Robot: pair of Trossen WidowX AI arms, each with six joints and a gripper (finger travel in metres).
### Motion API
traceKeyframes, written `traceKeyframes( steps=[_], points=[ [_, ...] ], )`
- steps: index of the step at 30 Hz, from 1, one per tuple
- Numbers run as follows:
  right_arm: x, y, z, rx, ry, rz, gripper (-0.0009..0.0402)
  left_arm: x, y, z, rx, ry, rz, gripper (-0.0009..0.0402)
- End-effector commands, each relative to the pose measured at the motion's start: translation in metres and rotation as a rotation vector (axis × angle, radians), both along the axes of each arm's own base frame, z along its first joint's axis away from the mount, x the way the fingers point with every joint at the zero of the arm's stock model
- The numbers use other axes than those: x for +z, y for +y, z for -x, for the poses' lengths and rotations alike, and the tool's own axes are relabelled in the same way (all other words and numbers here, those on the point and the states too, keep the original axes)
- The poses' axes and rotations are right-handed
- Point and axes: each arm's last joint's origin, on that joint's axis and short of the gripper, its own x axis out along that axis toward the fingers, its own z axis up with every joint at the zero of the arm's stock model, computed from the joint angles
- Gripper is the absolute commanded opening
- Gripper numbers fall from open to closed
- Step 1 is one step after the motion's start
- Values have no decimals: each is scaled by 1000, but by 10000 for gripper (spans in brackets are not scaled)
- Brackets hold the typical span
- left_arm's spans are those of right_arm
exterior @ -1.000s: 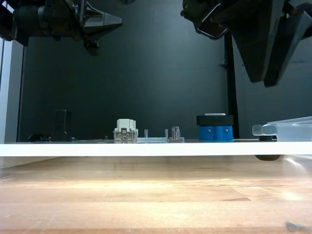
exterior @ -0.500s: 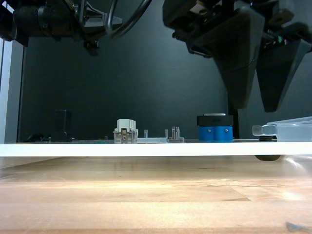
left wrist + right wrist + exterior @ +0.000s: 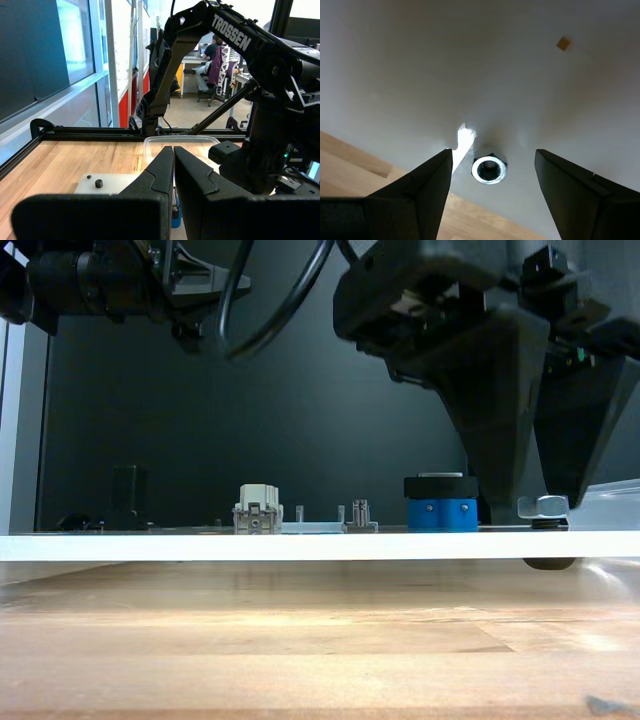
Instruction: Unfasten the M12 fastener and place in the container
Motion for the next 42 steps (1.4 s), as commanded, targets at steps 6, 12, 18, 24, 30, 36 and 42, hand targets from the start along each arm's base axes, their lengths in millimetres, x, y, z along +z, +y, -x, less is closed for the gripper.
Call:
traceKeyframes(
  steps=[6, 12, 18, 24, 30, 36, 42],
  points=[
    [-6, 1, 0, 5, 18, -11, 209, 0, 0, 0, 0, 0, 0, 0],
    [-5, 1, 0, 6, 20, -10, 175, 0, 0, 0, 0, -1, 0, 0],
    [-5, 1, 0, 7, 18, -11, 130, 0, 0, 0, 0, -1, 0, 0],
    [-5, 1, -1, 14, 16, -12, 86, 0, 0, 0, 0, 0, 0, 0],
    [-5, 1, -1, 32, 12, -18, 47, 0, 0, 0, 0, 0, 0, 0],
    [-5, 1, -1, 87, 7, -18, 19, 0, 0, 0, 0, -1, 0, 0],
    [-5, 2, -2, 391, -14, -4, 1, 0, 0, 0, 0, -1, 0, 0]
  ],
)
